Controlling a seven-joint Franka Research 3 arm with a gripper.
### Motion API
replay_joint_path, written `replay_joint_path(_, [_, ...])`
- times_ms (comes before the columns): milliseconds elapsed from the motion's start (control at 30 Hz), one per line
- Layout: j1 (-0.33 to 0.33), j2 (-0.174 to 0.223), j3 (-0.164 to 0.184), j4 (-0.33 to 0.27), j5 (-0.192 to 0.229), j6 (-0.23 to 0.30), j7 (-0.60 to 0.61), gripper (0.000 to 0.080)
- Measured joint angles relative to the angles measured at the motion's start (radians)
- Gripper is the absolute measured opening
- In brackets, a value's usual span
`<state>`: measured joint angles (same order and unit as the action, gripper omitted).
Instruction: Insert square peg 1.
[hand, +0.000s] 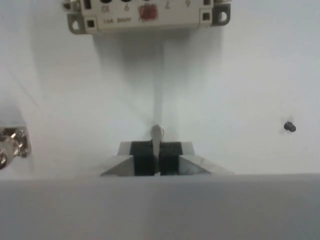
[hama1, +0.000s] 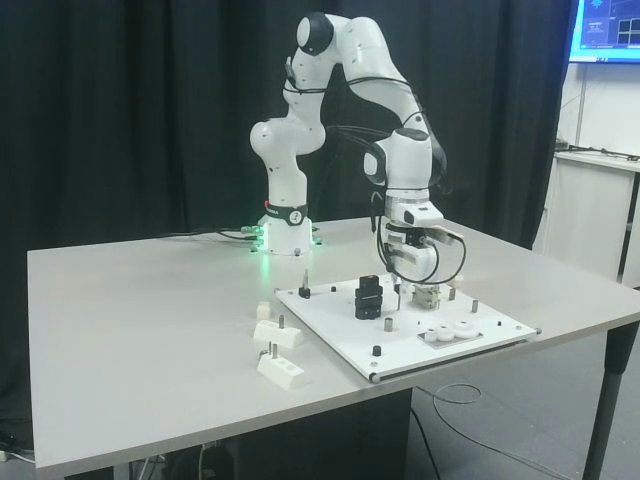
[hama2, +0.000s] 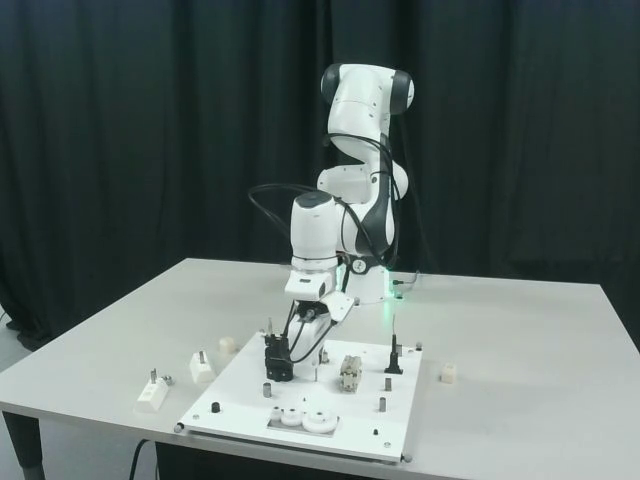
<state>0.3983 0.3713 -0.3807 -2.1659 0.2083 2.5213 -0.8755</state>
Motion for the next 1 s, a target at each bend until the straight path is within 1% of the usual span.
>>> replay_joint_path(767, [-0.002, 0.000, -0.002, 0.000, 0.000, -0.001, 0.000, 0.0021])
replay_joint_path(1000, [0.001, -0.003, -0.002, 0.000, -0.003, -0.018, -0.010, 0.0021])
